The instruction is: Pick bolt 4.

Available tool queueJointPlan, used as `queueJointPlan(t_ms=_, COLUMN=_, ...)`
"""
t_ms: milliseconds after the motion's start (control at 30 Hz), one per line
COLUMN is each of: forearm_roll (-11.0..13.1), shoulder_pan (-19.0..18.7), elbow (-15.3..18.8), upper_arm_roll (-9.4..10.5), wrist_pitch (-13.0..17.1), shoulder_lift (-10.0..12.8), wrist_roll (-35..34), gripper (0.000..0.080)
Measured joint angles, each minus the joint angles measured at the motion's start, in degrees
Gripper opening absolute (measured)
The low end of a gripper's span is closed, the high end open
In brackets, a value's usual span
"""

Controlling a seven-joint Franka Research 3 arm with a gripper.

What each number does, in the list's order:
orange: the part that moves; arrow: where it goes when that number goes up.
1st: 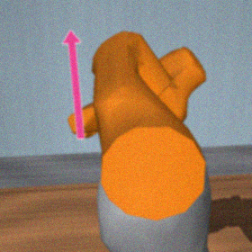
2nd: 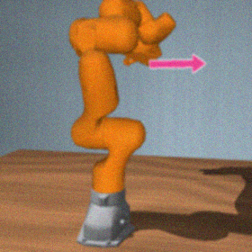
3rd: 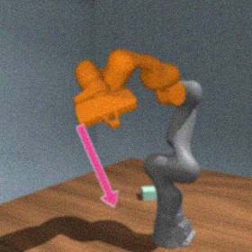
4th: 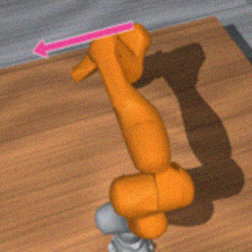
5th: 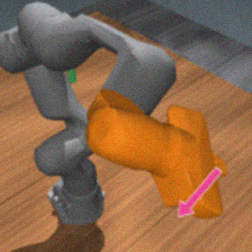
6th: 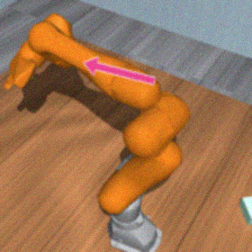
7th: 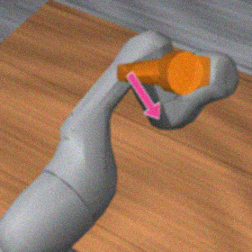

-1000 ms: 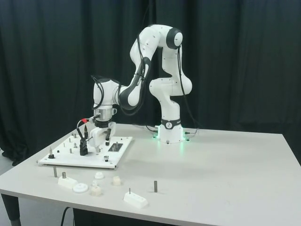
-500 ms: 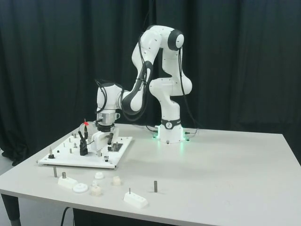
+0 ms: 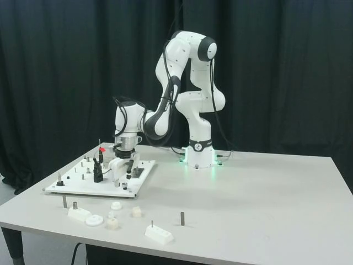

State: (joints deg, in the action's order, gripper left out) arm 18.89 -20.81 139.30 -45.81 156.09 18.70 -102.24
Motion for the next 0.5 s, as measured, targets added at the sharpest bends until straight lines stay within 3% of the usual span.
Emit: queueJointPlan(t_ms=500, forearm_roll=0.97, shoulder_pan=1.13, elbow=0.05, upper_arm_roll=1.88, wrist_pitch=2.15, shoulder_lift=1.48, wrist_roll=0.13, gripper=0.08)
